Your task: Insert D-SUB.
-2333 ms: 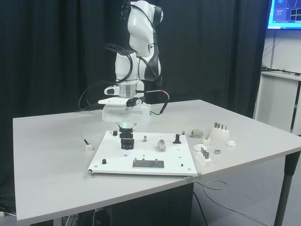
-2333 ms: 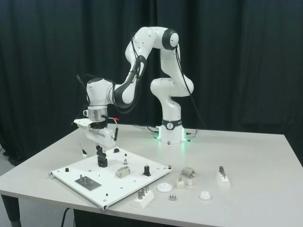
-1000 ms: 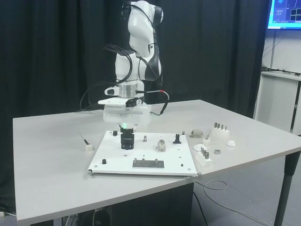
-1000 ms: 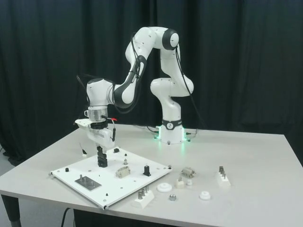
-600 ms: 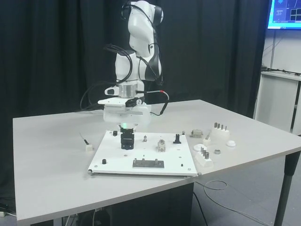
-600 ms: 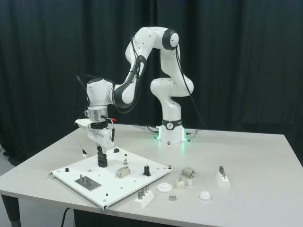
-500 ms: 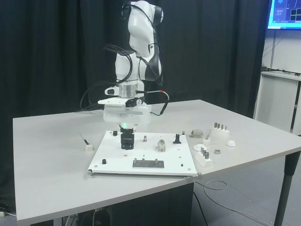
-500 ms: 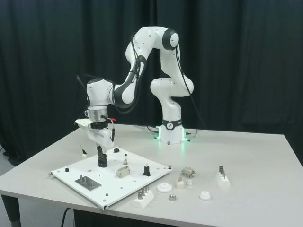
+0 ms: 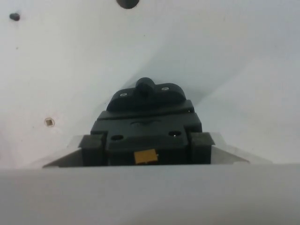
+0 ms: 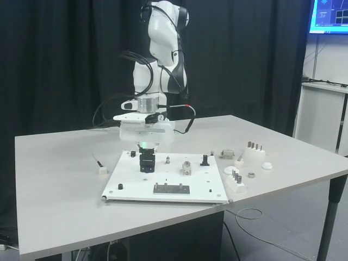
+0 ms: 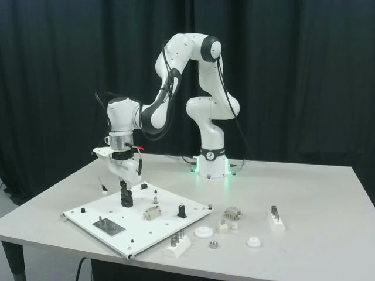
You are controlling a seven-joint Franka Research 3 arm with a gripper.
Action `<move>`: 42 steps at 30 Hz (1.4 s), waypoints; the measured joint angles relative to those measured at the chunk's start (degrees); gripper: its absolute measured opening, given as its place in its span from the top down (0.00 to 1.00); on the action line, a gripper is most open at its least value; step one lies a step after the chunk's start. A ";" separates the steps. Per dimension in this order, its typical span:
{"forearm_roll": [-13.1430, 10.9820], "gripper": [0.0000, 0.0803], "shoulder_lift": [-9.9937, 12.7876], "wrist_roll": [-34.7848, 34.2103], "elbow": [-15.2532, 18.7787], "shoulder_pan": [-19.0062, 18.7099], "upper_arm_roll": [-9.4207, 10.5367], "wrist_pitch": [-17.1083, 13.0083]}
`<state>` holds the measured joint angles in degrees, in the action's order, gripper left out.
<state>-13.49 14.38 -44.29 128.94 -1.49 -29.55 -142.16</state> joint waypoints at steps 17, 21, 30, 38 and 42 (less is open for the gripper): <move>0.78 0.53 0.11 -0.45 -0.14 -0.23 -0.02 -0.03; 0.92 0.53 0.13 -0.47 -0.16 -0.27 -0.04 -0.04; 1.87 0.53 0.17 -0.69 -0.17 -0.47 -0.04 -0.25; 1.87 0.53 0.18 -1.46 -0.17 -0.48 -0.04 -0.30; 1.87 0.53 0.18 -1.77 -0.17 -0.49 -0.04 -0.33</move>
<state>-11.62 14.57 -46.05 128.77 -1.98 -29.60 -142.49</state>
